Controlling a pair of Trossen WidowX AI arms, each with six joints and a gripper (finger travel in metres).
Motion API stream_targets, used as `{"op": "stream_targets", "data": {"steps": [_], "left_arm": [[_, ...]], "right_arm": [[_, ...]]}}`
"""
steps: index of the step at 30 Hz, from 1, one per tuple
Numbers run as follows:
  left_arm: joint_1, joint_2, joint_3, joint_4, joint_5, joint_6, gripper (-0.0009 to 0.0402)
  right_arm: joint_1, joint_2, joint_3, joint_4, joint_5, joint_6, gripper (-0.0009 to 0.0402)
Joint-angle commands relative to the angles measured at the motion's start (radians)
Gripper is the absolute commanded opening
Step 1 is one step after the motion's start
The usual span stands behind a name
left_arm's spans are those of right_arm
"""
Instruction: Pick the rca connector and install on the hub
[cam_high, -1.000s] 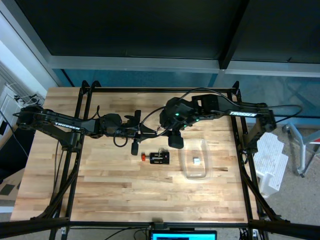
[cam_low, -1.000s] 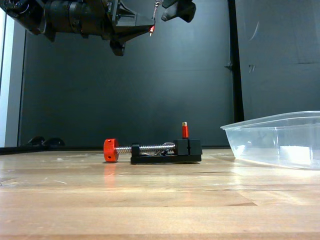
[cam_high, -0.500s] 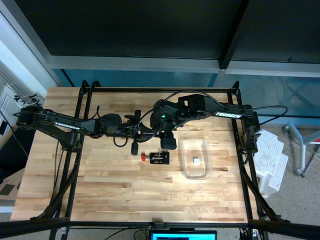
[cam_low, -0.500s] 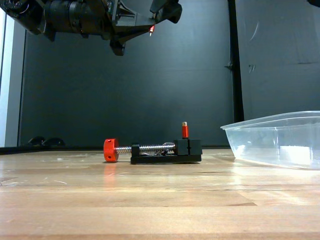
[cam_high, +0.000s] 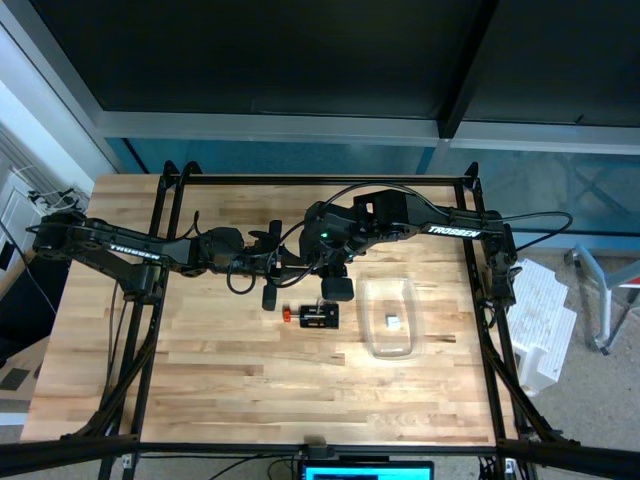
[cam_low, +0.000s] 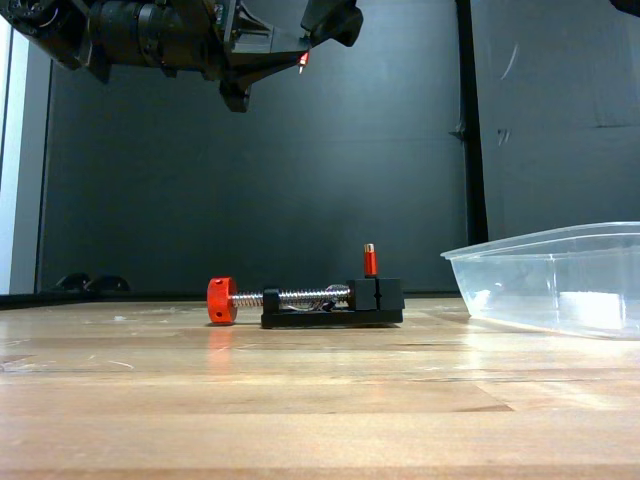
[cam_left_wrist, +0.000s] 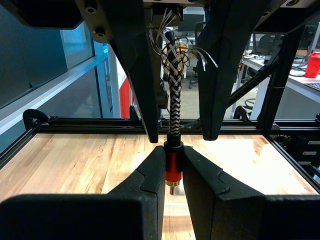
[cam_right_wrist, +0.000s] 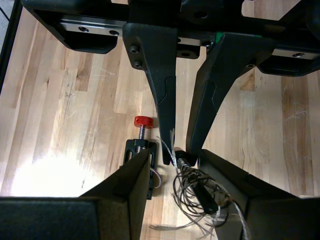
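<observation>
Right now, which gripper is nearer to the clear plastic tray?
Right, narrowly. The right gripper hangs high over the hub, on the side facing the tray. The left gripper, holding the rca connector, sits just beside it, farther from the tray.

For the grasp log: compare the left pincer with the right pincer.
The left pincer is shut on the rca connector; the right pincer is open, fingers either side of the braided cable. The left pincer reaches in level; the right pincer points down at the table. Both hang in the air, well above the hub.
</observation>
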Motion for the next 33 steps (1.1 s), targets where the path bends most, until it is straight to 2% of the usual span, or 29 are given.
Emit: {"op": "stream_targets", "data": {"steps": [1, 21, 25, 29, 33], "left_arm": [[0.0, 0.0, 0.0, 0.001, 0.0, -0.005, 0.0019], [0.0, 0.0, 0.0, 0.002, 0.0, -0.014, 0.0019], [0.0, 0.0, 0.0, 0.002, -0.001, -0.015, 0.0019], [0.0, 0.0, 0.0, 0.002, -0.028, -0.038, 0.0022], [0.0, 0.0, 0.0, 0.008, -0.027, -0.04, 0.0044]], "right_arm": [[0.001, 0.0, 0.0, 0.0, 0.001, -0.006, 0.0111], [0.003, -0.001, 0.0, 0.0, 0.0, -0.016, -0.0001], [0.003, -0.001, 0.0, -0.001, 0.0, -0.016, 0.0002], [0.003, -0.001, 0.0, -0.007, 0.0, -0.016, 0.0001], [0.003, -0.001, 0.0, -0.015, 0.0, -0.016, 0.0]]}}
